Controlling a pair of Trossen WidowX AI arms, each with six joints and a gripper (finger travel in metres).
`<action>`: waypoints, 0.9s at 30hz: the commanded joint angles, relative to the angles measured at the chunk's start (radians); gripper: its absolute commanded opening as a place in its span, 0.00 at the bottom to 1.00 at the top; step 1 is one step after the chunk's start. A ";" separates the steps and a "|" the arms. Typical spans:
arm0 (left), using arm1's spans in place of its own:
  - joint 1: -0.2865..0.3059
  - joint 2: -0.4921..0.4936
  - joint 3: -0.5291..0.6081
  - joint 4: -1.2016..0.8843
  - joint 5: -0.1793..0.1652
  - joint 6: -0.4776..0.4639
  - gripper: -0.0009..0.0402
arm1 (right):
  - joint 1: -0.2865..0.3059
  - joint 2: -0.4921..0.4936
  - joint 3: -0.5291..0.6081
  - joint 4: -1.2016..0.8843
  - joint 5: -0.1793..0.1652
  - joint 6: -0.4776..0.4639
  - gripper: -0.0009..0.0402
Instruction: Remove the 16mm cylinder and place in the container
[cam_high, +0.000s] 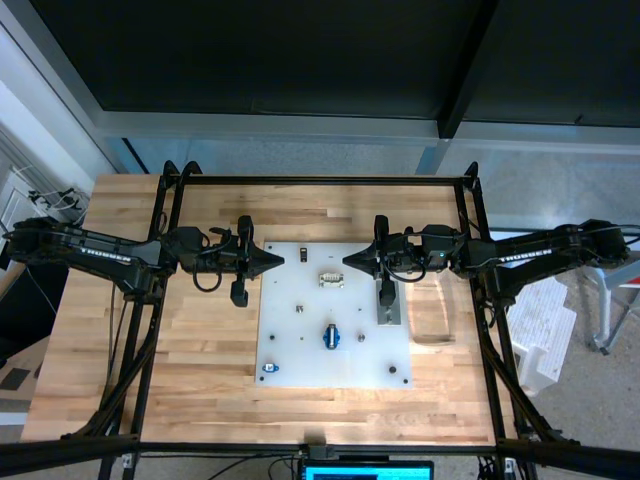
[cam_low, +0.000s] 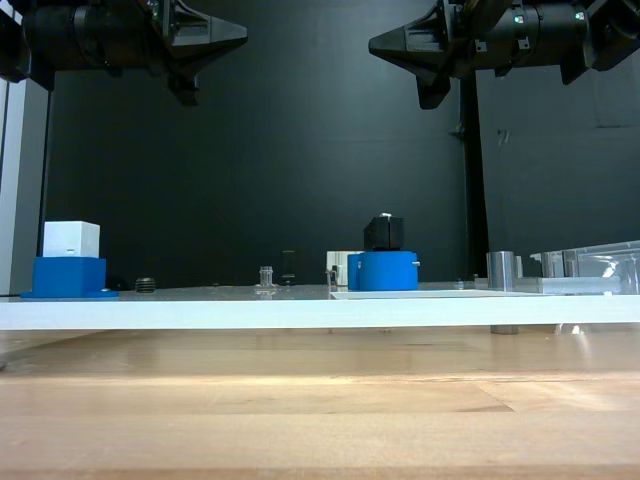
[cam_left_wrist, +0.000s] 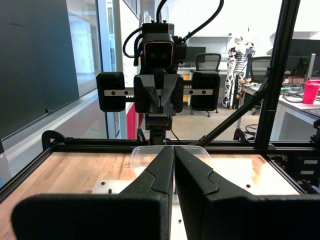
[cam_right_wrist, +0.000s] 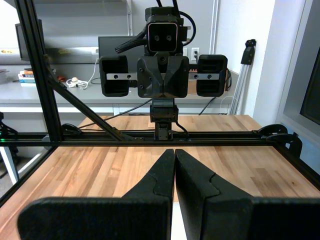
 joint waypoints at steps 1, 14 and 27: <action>0.000 0.000 0.000 0.000 0.000 0.000 0.02 | 0.000 0.001 0.003 0.000 -0.018 0.023 0.02; 0.000 0.000 0.000 0.000 0.000 0.000 0.02 | 0.016 0.003 0.189 -0.448 -0.033 0.044 0.02; 0.000 0.000 0.000 0.000 0.000 0.000 0.02 | 0.067 0.003 0.319 -0.839 0.003 0.109 0.02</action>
